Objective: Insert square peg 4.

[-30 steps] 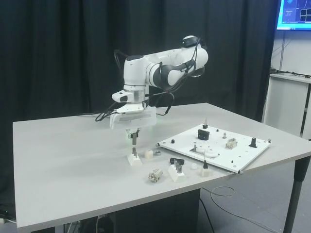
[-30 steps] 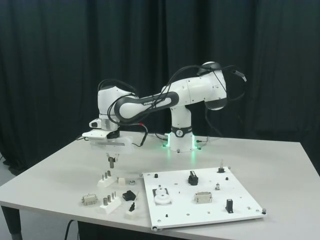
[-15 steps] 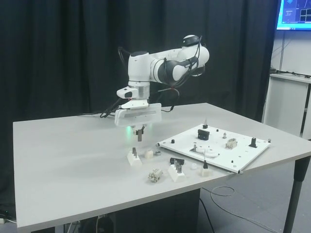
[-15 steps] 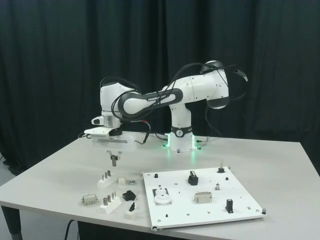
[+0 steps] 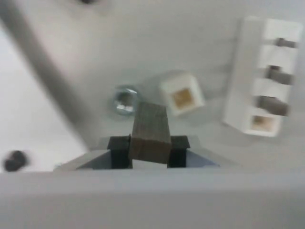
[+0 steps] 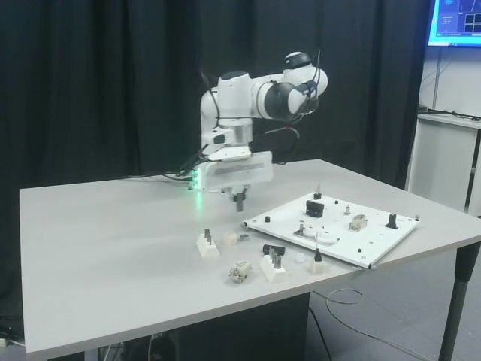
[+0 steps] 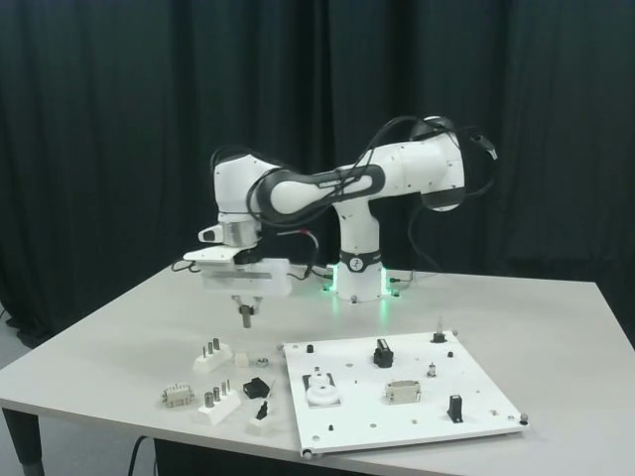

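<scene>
My gripper (image 5: 149, 149) is shut on a grey square peg (image 5: 150, 128), which sticks out past the two black fingers (image 5: 119, 149). In the room views the gripper (image 6: 240, 200) (image 7: 245, 313) hangs above the table, between the white peg holder block (image 6: 207, 244) (image 7: 211, 355) and the white board (image 6: 334, 229) (image 7: 397, 397). Below the peg lie a small white cube with a square recess (image 5: 181, 97) and a metal ring (image 5: 125, 101). The holder block (image 5: 264, 76) carries several pegs and has one empty square hole.
Near the table's front edge lie a second white holder with pegs (image 6: 272, 267), a small connector (image 6: 239, 272) and a black part (image 6: 270, 249). The board carries several black and white fittings. A green light (image 7: 330, 288) glows at the arm's base.
The arm has risen and swung from above the holder block towards the board's near corner, carrying the peg along. The parts on the table have not moved.
</scene>
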You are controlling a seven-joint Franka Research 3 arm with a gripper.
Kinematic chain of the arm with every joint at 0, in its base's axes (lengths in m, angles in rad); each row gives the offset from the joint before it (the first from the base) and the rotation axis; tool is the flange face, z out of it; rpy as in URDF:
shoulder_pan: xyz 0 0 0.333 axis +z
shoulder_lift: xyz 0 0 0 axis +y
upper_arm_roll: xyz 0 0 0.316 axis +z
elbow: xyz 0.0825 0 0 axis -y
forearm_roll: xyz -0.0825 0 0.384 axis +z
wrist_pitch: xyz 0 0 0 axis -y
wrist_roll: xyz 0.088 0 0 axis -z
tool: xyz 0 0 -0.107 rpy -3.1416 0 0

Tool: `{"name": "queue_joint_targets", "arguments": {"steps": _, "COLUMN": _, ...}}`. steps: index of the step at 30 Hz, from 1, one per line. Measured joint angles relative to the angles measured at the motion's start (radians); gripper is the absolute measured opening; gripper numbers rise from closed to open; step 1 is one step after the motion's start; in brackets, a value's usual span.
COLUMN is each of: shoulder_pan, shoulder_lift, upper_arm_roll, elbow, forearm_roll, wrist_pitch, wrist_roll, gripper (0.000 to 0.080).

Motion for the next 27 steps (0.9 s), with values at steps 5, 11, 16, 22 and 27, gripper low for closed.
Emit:
{"name": "queue_joint_targets", "arguments": {"steps": 5, "shoulder_pan": 0.056, "shoulder_lift": -0.001, "upper_arm_roll": -0.011, "elbow": 0.005, "forearm_roll": 0.0, "wrist_pitch": -0.01, "wrist_roll": 0.078, "gripper": 0.0154}}
{"name": "queue_joint_targets", "arguments": {"steps": 11, "shoulder_pan": 0.126, "shoulder_lift": -0.003, "upper_arm_roll": -0.022, "elbow": 0.012, "forearm_roll": -0.001, "wrist_pitch": -0.01, "wrist_roll": 0.175, "gripper": 0.0154}}
{"name": "queue_joint_targets", "arguments": {"steps": 16, "shoulder_pan": 0.177, "shoulder_lift": -0.004, "upper_arm_roll": -0.031, "elbow": 0.025, "forearm_roll": -0.006, "wrist_pitch": -0.007, "wrist_roll": 0.245, "gripper": 0.0154}}
{"name": "queue_joint_targets", "arguments": {"steps": 22, "shoulder_pan": 0.228, "shoulder_lift": -0.009, "upper_arm_roll": -0.036, "elbow": 0.053, "forearm_roll": -0.021, "wrist_pitch": 0.003, "wrist_roll": 0.338, "gripper": 0.0154}}
{"name": "queue_joint_targets", "arguments": {"steps": 27, "shoulder_pan": 0.263, "shoulder_lift": -0.019, "upper_arm_roll": -0.036, "elbow": 0.084, "forearm_roll": -0.027, "wrist_pitch": 0.012, "wrist_roll": 0.417, "gripper": 0.0154}}
